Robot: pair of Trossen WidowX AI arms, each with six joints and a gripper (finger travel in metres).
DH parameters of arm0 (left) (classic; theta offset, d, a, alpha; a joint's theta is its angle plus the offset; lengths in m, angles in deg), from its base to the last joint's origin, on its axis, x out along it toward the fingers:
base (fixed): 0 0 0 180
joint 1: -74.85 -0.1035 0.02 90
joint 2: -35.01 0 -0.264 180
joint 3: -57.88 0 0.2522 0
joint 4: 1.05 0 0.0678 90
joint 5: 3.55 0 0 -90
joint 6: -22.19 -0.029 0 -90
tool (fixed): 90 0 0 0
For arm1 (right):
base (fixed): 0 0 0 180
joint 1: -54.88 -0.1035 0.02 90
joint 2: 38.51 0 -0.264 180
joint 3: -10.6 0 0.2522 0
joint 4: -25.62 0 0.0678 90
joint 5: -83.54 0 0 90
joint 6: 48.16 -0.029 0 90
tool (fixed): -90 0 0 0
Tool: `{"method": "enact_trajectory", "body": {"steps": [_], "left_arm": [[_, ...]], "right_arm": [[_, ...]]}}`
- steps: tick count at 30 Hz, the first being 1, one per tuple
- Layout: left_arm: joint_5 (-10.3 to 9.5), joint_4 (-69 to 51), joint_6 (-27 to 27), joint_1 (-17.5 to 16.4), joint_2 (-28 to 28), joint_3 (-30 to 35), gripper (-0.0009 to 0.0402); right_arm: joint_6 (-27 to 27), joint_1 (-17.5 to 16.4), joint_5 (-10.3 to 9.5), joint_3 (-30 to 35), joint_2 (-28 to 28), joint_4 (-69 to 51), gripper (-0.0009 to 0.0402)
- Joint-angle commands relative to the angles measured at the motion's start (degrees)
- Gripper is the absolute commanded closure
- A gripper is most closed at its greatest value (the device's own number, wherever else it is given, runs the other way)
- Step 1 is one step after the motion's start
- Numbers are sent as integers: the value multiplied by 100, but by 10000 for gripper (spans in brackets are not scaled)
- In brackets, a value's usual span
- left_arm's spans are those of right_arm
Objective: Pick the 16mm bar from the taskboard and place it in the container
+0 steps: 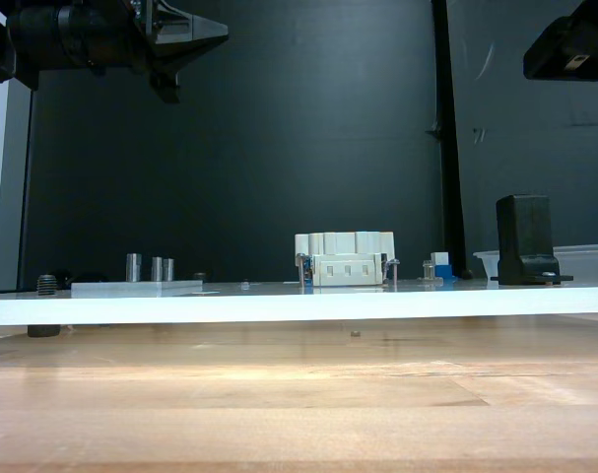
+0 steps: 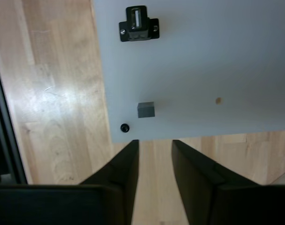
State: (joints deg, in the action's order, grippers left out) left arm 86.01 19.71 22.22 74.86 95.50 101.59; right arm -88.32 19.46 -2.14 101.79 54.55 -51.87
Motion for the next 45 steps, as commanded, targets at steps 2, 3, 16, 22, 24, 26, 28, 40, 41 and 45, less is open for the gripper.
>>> {"method": "enact_trajectory", "body": {"steps": [2,3,16,22,24,26,28,40,41,45], "left_arm": [[0,2,-2,-2,-2,0,393],[0,2,-2,0,0,0,393],[0,2,-2,0,0,0,393],[0,2,-2,-2,0,0,393],[0,2,-2,0,0,0,393],[0,2,-2,-2,0,0,393],[0,2,-2,0,-2,0,393],[0,2,-2,-2,-2,0,393],[0,2,-2,0,0,0,393],[0,2,-2,-2,-2,0,393]], "right_arm": [[13,-15,66,-2,39,11,226],[13,-15,68,-4,39,13,215],[50,-26,210,-76,39,37,161],[166,-33,216,-219,138,245,161],[166,-37,219,-225,208,278,161],[190,-39,221,-225,243,310,161],[212,-42,234,-225,299,339,161],[313,-68,269,-435,466,675,161],[315,-70,273,-435,490,702,161],[326,-76,295,-435,575,750,161]]}}
